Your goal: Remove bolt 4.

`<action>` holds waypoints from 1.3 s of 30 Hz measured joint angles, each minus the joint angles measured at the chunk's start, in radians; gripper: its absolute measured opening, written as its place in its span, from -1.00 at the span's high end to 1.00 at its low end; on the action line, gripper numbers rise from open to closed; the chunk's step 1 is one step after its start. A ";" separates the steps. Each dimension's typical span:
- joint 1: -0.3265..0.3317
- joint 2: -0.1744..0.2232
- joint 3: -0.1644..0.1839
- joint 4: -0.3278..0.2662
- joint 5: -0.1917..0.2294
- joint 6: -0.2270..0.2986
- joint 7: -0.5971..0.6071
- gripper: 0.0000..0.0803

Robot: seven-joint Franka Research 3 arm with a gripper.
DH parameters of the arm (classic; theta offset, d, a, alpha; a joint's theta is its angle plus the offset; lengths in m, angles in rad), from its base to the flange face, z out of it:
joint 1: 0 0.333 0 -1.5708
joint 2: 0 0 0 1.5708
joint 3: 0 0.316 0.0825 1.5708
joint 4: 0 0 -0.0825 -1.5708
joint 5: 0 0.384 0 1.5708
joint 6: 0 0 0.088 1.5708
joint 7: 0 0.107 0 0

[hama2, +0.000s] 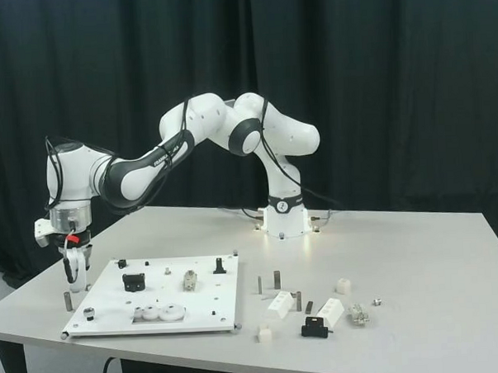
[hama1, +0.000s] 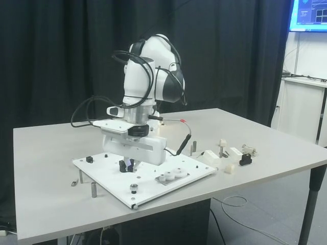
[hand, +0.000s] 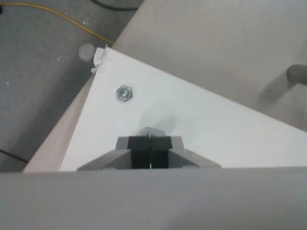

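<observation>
**Bolt 4: fingers down at the plate, extraction not yet evident**

Bolt (hand: 150,130): only a small grey head shows at the fingertips in the wrist view, seated in the white plate (hand: 216,124). Taken to be bolt 4, though no number is visible. It appears not yet lifted out.

Gripper (hand: 150,152): black fingers drawn close together, tips at the bolt head. Whether they actually clamp it cannot be told.

Progress, as judged: approach done; gripping, freeing and lifting the bolt away remain.

Second bolt (hand: 124,93): hex head with washer, seated in the same plate near its corner, apart from the fingers, at about 11 o'clock from them in the wrist view.

Plate (hama2: 205,308): lies flat on the table (hama2: 417,253). It carries two white gears (hama2: 159,312) in a shallow recess and a black block (hama2: 134,281) beside them.

Loose parts (hama2: 321,311): white and black pieces on the table, at 3 o'clock from the plate in the second room view.
</observation>
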 joint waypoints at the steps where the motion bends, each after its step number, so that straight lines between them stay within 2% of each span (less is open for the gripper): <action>1: 0.000 0.000 -0.001 0.003 0.000 -0.004 0.001 1.00; 12: 0.000 -0.003 -0.011 0.034 0.000 -0.041 0.001 1.00; 13: 0.000 -0.003 -0.011 0.035 0.000 -0.044 0.001 -0.32; 18: 0.001 -0.004 -0.011 0.040 0.001 -0.054 0.012 -0.32; 19: 0.001 -0.004 -0.011 0.041 0.001 -0.056 0.016 -0.82; 28: 0.004 -0.004 -0.006 0.041 0.003 -0.062 0.066 -0.82; 29: 0.004 -0.004 -0.006 0.040 0.004 -0.063 0.073 -0.98; 39: 0.005 -0.002 -0.004 0.018 0.013 -0.068 0.096 -0.99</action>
